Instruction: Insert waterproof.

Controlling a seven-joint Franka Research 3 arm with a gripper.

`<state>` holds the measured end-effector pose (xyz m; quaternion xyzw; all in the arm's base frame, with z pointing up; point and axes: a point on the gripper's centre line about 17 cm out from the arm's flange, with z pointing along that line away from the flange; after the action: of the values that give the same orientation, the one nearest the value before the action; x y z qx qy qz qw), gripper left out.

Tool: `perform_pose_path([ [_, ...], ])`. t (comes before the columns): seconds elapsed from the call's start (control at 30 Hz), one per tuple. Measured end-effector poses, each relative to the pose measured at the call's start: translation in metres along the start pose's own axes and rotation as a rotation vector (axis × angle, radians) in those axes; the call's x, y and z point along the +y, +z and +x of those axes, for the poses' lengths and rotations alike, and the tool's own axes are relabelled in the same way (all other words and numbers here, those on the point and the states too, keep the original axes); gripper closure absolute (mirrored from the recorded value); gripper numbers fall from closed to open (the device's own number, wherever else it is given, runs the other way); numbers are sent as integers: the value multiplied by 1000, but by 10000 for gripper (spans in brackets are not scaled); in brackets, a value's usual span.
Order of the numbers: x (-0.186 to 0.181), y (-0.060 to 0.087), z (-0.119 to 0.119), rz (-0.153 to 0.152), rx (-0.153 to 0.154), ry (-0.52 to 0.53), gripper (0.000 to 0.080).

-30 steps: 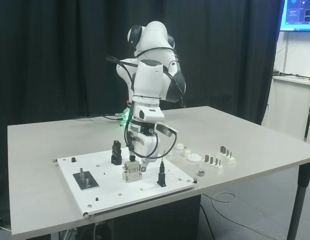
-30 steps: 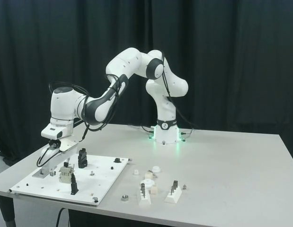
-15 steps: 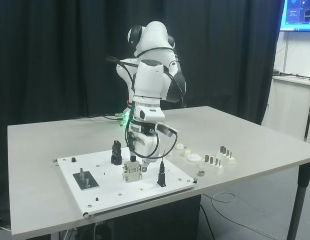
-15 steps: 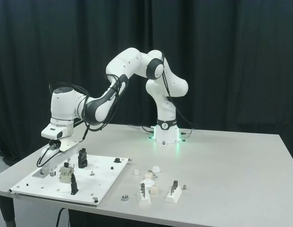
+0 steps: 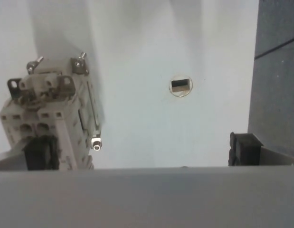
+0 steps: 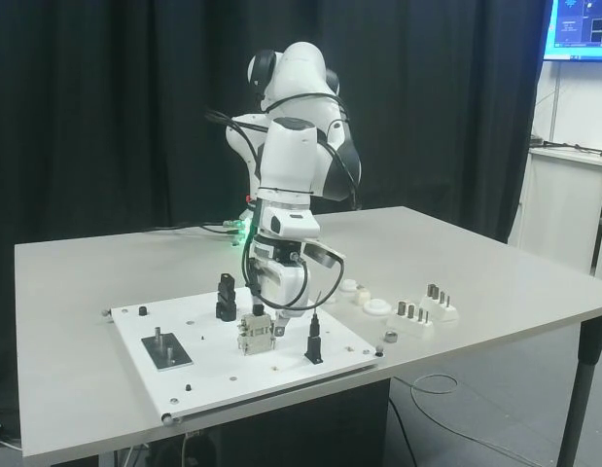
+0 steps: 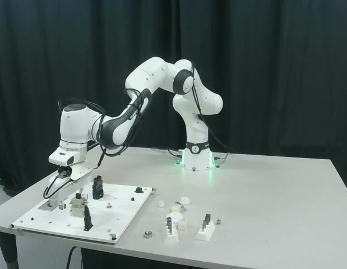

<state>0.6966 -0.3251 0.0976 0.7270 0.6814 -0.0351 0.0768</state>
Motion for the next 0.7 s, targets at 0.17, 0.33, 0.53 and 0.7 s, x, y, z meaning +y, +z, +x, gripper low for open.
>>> perform_pose_path([
  [0.17,1,1,-1,-4,-2,0,3],
  [0.33,2,2,-2,-7,-4,1,3],
  [0.53,2,2,-2,-8,-5,2,3],
  [0.7,2,2,-2,-8,-5,1,3],
])
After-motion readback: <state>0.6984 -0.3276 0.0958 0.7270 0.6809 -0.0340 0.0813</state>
